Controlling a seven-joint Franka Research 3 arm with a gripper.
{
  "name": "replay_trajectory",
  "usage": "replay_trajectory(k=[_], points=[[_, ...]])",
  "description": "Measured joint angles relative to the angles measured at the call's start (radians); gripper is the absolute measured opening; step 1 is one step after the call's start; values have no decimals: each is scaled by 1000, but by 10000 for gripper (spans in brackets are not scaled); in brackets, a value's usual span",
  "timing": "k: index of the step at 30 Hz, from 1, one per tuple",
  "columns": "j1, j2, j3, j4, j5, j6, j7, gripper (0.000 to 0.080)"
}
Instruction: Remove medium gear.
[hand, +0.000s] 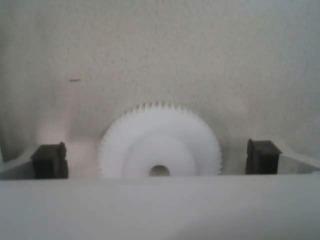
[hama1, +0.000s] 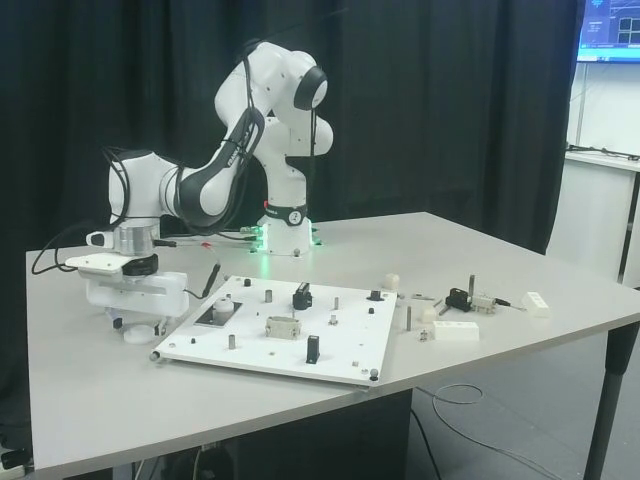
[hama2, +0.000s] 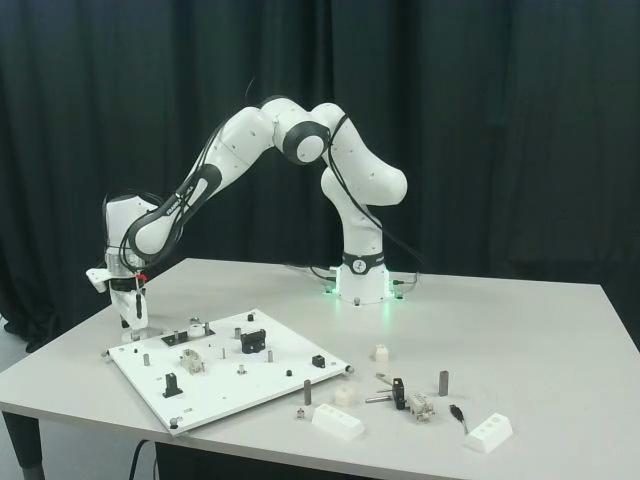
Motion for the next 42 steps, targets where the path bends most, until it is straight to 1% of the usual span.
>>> replay_trajectory(k=[12,33,42], points=[[-12,0,-7,27,0,-44,-5,799],[-15,0,-12,46,0,-71,-9,800],[-14,-2,-20,71,-1,-117,-9,800]])
